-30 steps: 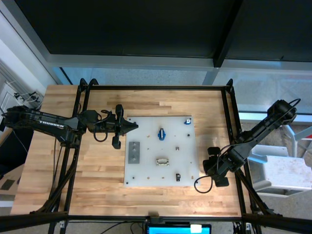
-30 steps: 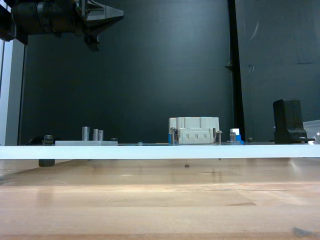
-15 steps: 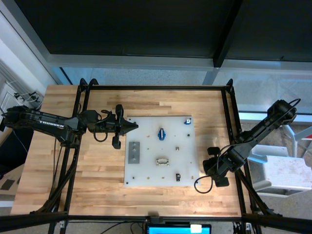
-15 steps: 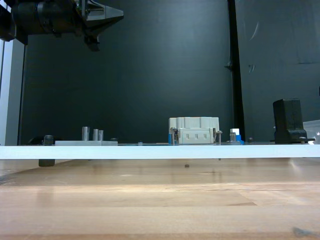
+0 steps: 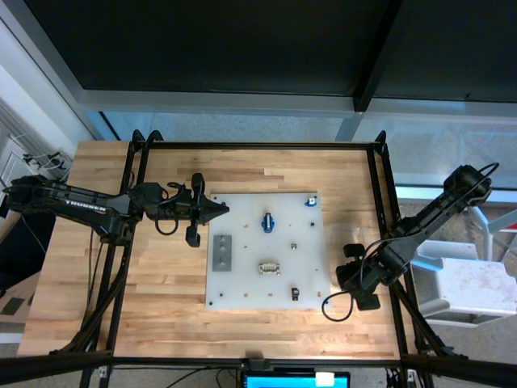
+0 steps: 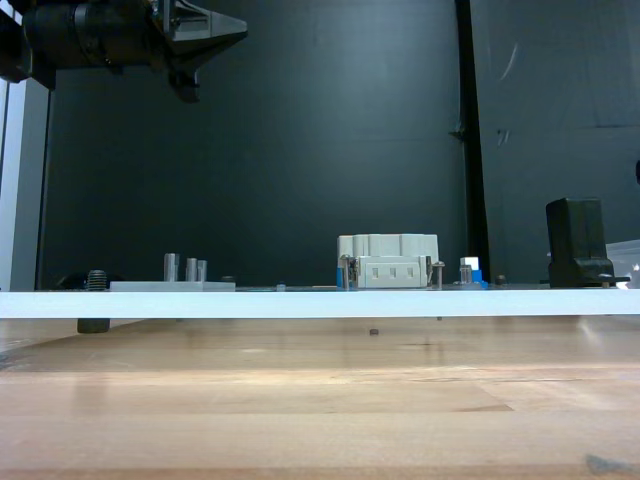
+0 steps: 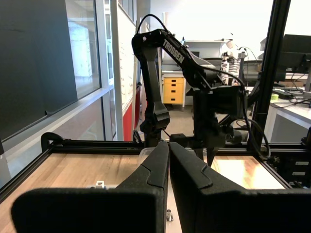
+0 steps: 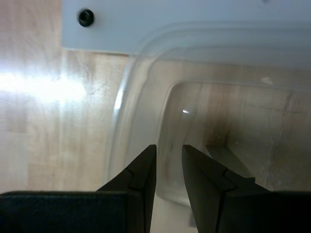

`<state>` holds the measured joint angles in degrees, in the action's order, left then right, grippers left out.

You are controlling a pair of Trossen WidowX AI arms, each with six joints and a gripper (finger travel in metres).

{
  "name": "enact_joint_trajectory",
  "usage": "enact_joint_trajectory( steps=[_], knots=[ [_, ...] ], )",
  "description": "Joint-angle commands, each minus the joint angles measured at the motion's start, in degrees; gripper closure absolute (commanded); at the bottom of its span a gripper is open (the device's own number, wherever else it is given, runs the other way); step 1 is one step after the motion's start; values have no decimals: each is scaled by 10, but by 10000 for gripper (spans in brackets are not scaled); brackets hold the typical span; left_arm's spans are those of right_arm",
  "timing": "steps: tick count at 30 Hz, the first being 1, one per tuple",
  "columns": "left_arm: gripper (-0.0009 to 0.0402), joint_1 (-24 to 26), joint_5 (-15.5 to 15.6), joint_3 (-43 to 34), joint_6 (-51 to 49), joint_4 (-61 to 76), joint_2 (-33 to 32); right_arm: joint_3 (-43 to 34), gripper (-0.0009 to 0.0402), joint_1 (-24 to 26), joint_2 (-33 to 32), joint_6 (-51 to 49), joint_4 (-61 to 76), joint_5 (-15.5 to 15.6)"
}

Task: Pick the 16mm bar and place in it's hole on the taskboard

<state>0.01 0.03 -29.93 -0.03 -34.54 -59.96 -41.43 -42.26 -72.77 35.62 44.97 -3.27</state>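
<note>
Hovering over board (image 5: 242, 291) edge: left hand (image 7: 168, 144) closed | right hand (image 8: 169, 150) slightly parted, off-board | 16mm bar unlocated

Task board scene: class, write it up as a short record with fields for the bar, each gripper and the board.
16mm bar: in neither gripper; three metal bars stand upright in the gray block, which one it is cannot be told
left gripper: high over the board's left edge, fingers shut, empty
right gripper: beside the board's right edge, over a clear tray, fingers slightly apart, empty
board: white, on the wooden table, carries a beige connector
</note>
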Motion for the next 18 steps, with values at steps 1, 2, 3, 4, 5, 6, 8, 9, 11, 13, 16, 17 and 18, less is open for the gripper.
enact_joint_trajectory(
  steps=[1, 2, 3, 4, 5, 6, 8, 9, 11, 13, 16, 17, 18],
  knots=[
    [393, 0, 0, 0, 0, 0, 0, -27, 316, 0, 9, 2, 40, 1],
    [393, 0, 0, 0, 0, 0, 0, -37, 314, 0, 14, 2, 59, 1],
    [393, 0, 0, 0, 0, 0, 0, -47, 312, 0, 20, 2, 77, 0],
    [393, 0, 0, 0, 0, 0, 0, -58, 310, 0, 26, 2, 94, -1],
    [393, 0, 0, 0, 0, 0, 0, -70, 307, 1, 33, 2, 111, -4],
    [393, 0, 0, 0, 0, 0, 0, -80, 304, 6, 39, 5, 125, -7],
    [393, 0, 0, 0, 0, 0, 0, -96, 294, 23, 49, 14, 146, -6],
    [393, 0, 0, 0, 0, 0, 0, -100, 288, 32, 53, 14, 154, -4],
    [393, 0, 0, 0, 0, 0, 0, -104, 276, 44, 56, 8, 163, -1],
    [393, 0, 0, 0, 0, 0, 0, -103, 265, 45, 56, -2, 163, -2],
    [393, 0, 0, 0, 0, 0, 0, -99, 249, 46, 56, -4, 169, -7],
    [393, 0, 0, 0, 0, 0, 0, -98, 243, 46, 56, -5, 172, -8],
    [393, 0, 0, 0, 0, 0, 0, -97, 238, 46, 56, -6, 175, -8]
  ],
)
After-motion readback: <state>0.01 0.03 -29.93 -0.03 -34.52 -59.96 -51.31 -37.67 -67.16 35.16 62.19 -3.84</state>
